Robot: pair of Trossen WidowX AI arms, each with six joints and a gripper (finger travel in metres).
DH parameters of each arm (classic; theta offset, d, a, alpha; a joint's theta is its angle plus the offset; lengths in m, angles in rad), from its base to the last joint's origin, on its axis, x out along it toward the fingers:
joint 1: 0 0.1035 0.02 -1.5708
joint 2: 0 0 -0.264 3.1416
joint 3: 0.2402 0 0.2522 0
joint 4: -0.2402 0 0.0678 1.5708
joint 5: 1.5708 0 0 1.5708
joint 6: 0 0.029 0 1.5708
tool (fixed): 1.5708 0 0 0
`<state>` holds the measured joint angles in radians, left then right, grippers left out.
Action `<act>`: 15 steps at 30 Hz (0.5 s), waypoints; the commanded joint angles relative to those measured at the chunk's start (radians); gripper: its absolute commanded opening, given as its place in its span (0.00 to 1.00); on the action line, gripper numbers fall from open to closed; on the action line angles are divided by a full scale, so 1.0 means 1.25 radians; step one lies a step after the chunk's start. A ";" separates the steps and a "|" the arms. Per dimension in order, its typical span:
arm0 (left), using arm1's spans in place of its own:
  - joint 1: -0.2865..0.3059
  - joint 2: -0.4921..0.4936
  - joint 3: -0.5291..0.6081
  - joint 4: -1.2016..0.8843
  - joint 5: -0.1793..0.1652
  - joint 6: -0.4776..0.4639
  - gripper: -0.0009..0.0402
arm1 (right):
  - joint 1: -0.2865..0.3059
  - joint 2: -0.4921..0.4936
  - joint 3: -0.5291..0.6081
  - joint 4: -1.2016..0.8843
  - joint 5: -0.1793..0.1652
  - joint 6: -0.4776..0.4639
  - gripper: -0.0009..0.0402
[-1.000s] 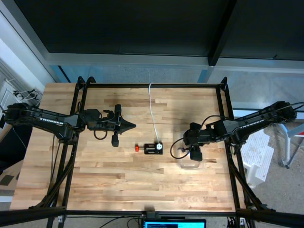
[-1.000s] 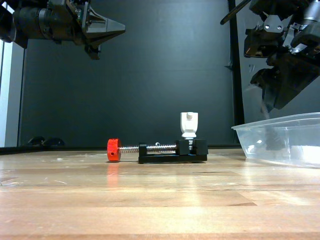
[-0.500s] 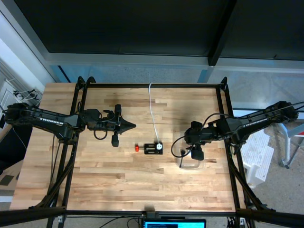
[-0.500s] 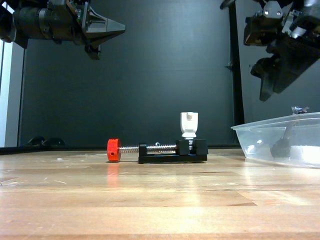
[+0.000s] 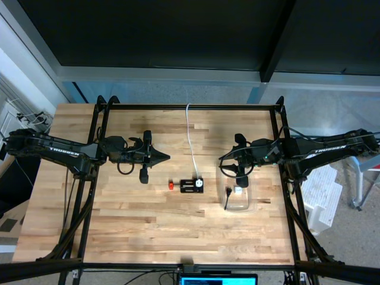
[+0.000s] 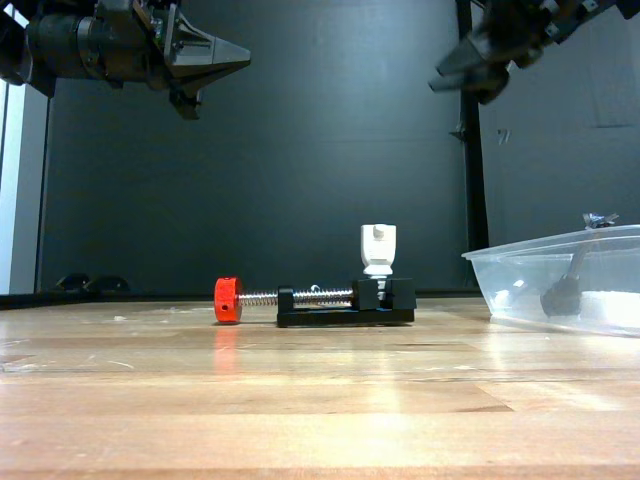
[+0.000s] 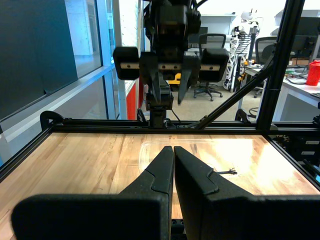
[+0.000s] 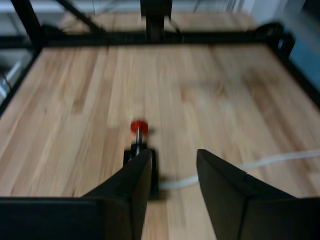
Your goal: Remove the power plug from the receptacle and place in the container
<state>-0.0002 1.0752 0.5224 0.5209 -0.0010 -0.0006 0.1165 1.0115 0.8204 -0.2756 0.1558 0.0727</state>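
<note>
Clear plastic container (image 5: 248,206): at 3 o'clock of the clamp (image 5: 187,186); the power plug (image 5: 228,199) lies inside.
Low view adds: plug head down, cable slanting up.
Receptacle (image 5: 200,183): upright in the clamp.
My right gripper (image 5: 223,161): released, in the air at the container's 11 o'clock; its wrist view shows the gap.
My left gripper (image 5: 167,157): clenched on nothing, at the clamp's 10 o'clock.

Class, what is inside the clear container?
The power plug lies in the container, beside a small white piece. The clear walls hide nothing. The right gripper, jaws open, hangs high nearby; the left gripper, jaws shut, hangs far left.
</note>
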 commanded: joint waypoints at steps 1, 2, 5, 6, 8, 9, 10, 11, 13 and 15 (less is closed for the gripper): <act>0.000 0.000 0.000 0.000 0.000 0.000 0.02 | -0.014 -0.002 -0.018 0.085 -0.008 -0.012 0.21; 0.000 0.000 0.000 0.000 0.000 0.000 0.02 | -0.019 -0.002 -0.027 0.116 -0.021 -0.016 0.18; 0.000 0.000 0.000 0.000 0.000 0.000 0.02 | -0.032 -0.002 -0.055 0.198 -0.042 -0.018 0.10; 0.000 0.000 0.000 0.000 0.000 0.000 0.02 | -0.034 -0.002 -0.062 0.214 -0.042 -0.023 0.07; 0.000 0.000 0.000 0.000 0.000 0.000 0.02 | -0.036 -0.006 -0.072 0.236 -0.041 -0.030 0.02; 0.000 0.000 0.000 0.000 0.000 0.000 0.02 | -0.038 -0.007 -0.078 0.249 -0.041 -0.033 0.02; 0.000 0.000 0.000 0.000 0.000 0.000 0.02 | -0.040 -0.008 -0.086 0.268 -0.041 -0.033 0.03; 0.000 0.000 0.000 0.000 0.000 0.000 0.02 | -0.041 -0.010 -0.095 0.290 -0.041 -0.033 0.03; 0.000 0.000 0.000 0.000 0.000 0.000 0.02 | -0.042 -0.014 -0.118 0.343 -0.040 -0.033 0.03; 0.000 0.000 0.000 0.000 0.000 0.000 0.02 | -0.043 -0.017 -0.142 0.394 -0.037 -0.037 0.02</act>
<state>-0.0002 1.0752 0.5224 0.5209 -0.0010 -0.0002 0.0631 0.9924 0.6609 0.1791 0.1070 0.0299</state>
